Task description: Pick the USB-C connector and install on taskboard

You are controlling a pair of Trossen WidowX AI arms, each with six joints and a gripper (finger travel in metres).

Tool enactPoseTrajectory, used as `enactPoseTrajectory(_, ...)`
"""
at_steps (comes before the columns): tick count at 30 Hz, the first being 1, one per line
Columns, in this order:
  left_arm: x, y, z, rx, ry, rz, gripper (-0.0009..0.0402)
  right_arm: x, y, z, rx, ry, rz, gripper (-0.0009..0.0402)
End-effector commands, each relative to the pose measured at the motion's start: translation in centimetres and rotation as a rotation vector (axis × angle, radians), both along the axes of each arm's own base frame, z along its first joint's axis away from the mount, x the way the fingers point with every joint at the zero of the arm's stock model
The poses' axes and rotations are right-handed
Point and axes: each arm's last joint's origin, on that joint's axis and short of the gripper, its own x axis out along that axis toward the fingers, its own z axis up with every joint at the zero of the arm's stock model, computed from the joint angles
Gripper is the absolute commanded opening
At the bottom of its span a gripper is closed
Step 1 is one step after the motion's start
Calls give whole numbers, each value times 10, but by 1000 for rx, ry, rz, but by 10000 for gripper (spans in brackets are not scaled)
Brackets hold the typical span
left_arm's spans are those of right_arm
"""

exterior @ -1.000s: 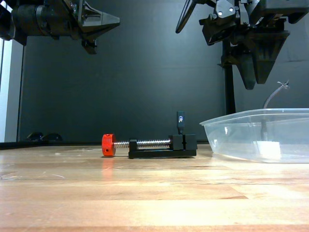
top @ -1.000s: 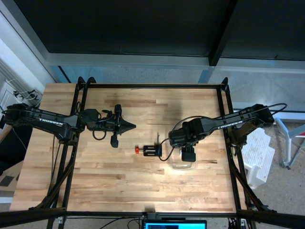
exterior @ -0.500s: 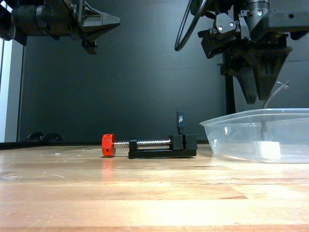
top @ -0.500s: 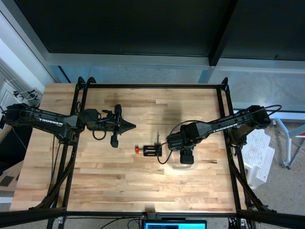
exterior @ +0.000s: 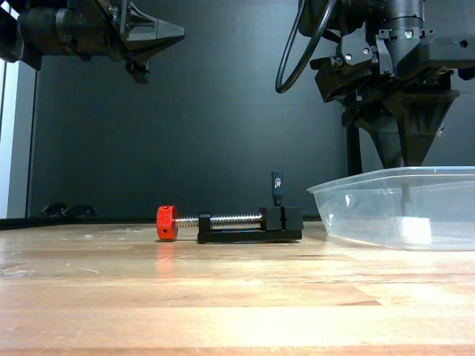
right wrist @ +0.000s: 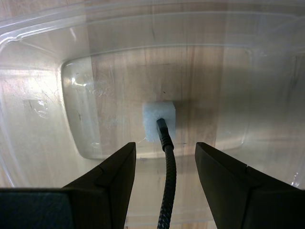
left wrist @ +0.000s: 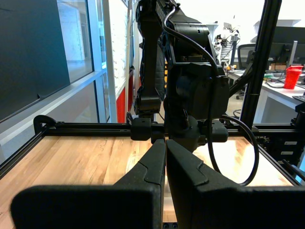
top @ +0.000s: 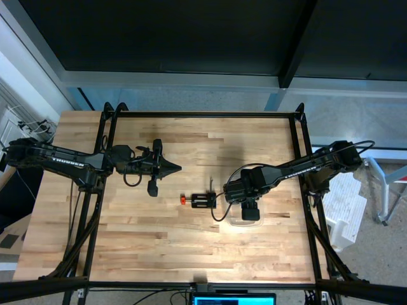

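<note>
The taskboard [top: 202, 201] is a small black block with a red-orange knob [exterior: 167, 222] and an upright dark pin [exterior: 277, 185], lying mid-table. The USB-C connector [right wrist: 162, 127] is a thin dark plug on a braided cable, standing in a small white square piece [right wrist: 153, 119] inside the clear plastic tray [exterior: 356, 215]. My right gripper [right wrist: 165, 164] hangs open just above the tray, its fingers [right wrist: 112, 174] on either side of the cable and not touching it. It also shows over the tray as right gripper [exterior: 404, 159]. My left gripper [top: 175, 168] is parked high at the left, shut and holding nothing.
The clear tray [top: 245, 221] lies right of the taskboard, mostly under my right arm. A black cable loop [top: 219, 213] runs between the block and the tray. A black metal frame [top: 203, 115] rims the wooden table.
My right gripper has come down toward the tray and shifted slightly toward the taskboard, now centred over the plug. The left arm has not moved.
</note>
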Motion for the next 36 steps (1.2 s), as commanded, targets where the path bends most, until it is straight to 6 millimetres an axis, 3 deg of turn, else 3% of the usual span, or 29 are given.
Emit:
enactPoseTrajectory(1, 0, 0, 0, 0, 0, 0, 0, 0, 0, -2, 0, -4, 1, 172)
enactPoseTrajectory(21, 0, 0, 0, 0, 0, 0, 0, 1, 1, -25, 4, 15, -2, 170)
enactPoseTrajectory(36, 0, 0, 0, 0, 0, 0, 0, 1, 1, -25, 6, 13, -1, 82)
